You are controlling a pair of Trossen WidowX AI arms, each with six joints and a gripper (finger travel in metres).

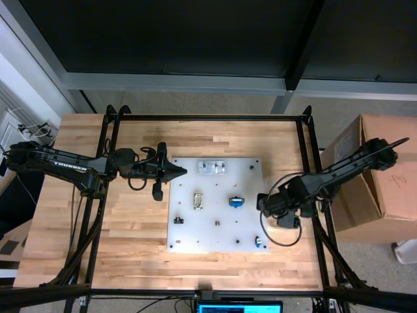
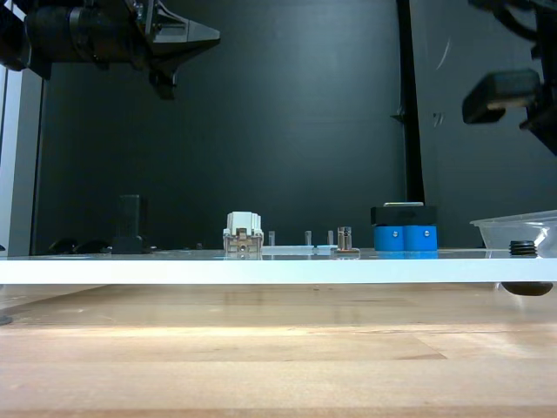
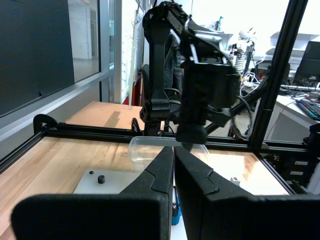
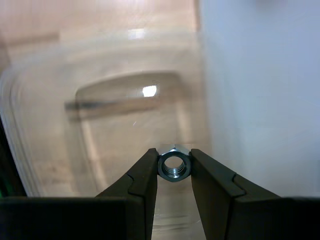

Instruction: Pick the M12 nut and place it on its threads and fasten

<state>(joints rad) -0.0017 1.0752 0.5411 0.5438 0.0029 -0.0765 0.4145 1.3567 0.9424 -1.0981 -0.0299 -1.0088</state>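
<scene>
My right gripper [image 4: 174, 159] clamped on the M12 nut [image 4: 174, 167] over the clear tray [image 4: 100, 125], stud [image 2: 522, 248] bare at low view's lower right, my left gripper [image 1: 184, 171] closed together, high view's centre left

You're working in a robotics lab: a wooden desk [image 1: 215, 261] caged in a black frame [image 1: 208, 117], a left pincer [image 1: 179, 171] and right pincer [image 1: 262, 203] on arms reaching toward a white board [image 1: 215, 238], a screen [image 1: 239, 306] at the near edge, and cluttered benches [image 3: 300, 97] with monitors nearby.
</scene>
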